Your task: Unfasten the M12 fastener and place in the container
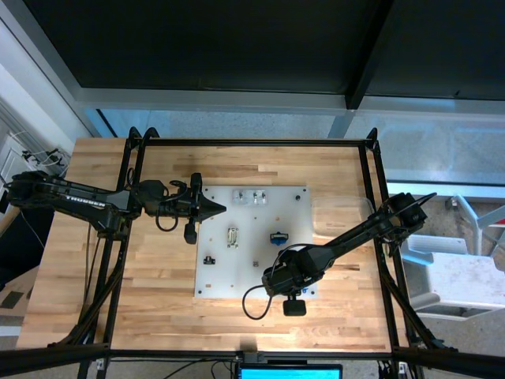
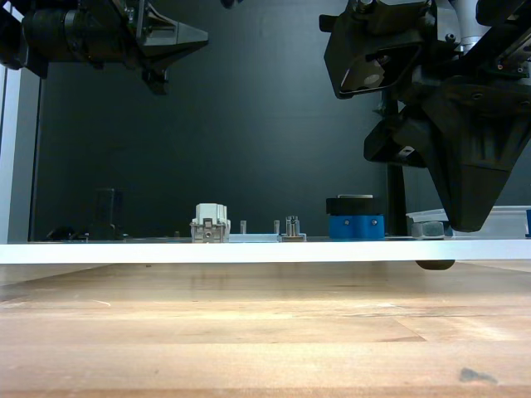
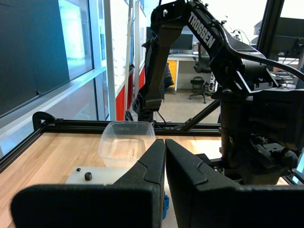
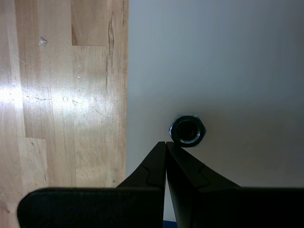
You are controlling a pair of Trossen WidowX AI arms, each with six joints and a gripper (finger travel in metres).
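A small hex nut [image 4: 187, 131], the M12 fastener, sits flat on the white board [image 4: 228, 61], its centre dark. In the low view the nut [image 2: 427, 225] rests at board level with no ribs showing below it; I cannot tell whether it is on its stud. My right gripper [image 4: 166, 143] points straight down, shut with nothing between its fingers, its tip [image 2: 462, 222] just beside the nut. From above, the right gripper [image 1: 296, 290] hides the nut. The clear container [image 1: 341, 212] stands off the board's far right edge and holds nothing. My left gripper [image 1: 218, 209] hangs shut over the board's far left edge.
A blue connector block [image 2: 355, 222], a grey connector [image 2: 209, 225] and small silver posts [image 2: 290, 227] stand on the board. A black post [image 3: 88, 176] is at the far right corner. Black frame rails [image 1: 252, 143] border the wooden table.
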